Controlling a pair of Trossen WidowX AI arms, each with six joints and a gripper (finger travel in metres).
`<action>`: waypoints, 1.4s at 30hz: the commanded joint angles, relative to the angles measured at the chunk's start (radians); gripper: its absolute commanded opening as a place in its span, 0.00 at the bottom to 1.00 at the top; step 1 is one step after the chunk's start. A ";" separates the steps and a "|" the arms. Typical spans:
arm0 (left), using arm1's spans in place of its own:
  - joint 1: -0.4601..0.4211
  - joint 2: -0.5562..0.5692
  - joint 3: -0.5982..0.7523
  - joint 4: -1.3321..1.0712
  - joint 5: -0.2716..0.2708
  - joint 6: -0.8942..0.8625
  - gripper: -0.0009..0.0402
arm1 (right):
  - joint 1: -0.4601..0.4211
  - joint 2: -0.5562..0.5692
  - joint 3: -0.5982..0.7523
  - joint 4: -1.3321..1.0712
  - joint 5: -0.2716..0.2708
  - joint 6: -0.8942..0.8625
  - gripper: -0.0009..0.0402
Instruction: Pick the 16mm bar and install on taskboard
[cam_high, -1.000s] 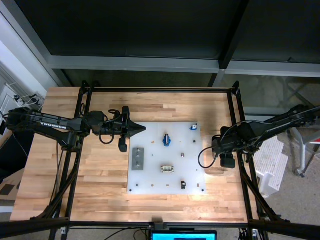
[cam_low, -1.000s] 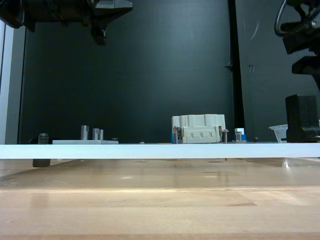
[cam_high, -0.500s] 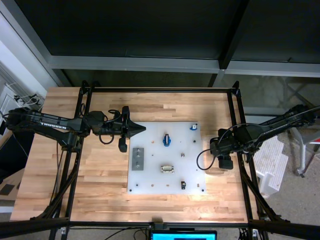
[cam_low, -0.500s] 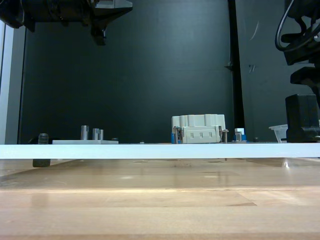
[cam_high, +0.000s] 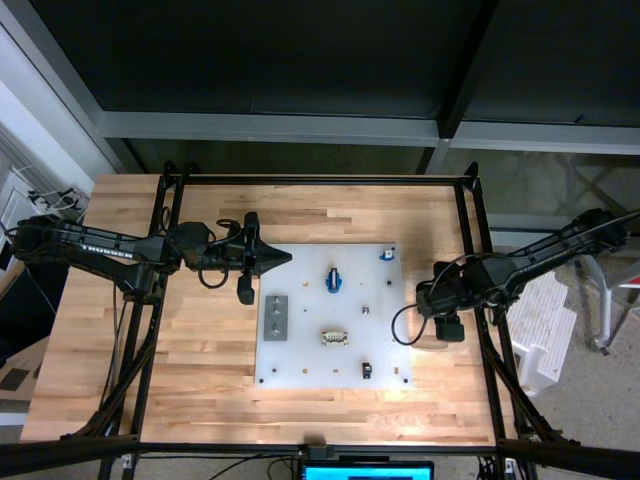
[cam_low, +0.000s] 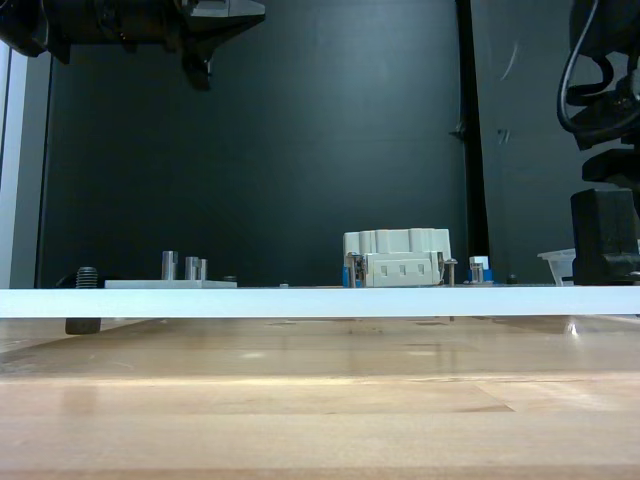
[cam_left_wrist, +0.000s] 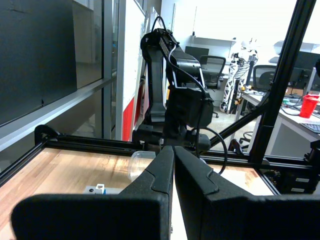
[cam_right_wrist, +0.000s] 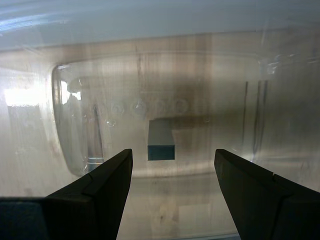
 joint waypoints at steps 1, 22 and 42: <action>0.000 0.000 0.000 0.000 0.000 0.000 0.02 | 0.019 0.012 -0.004 0.035 -0.002 0.014 0.58; 0.000 0.000 0.000 0.000 0.000 0.000 0.02 | 0.037 0.014 -0.093 0.135 0.005 0.056 0.51; 0.000 0.000 0.000 0.000 0.000 0.000 0.02 | 0.038 0.014 -0.093 0.135 0.006 0.056 0.34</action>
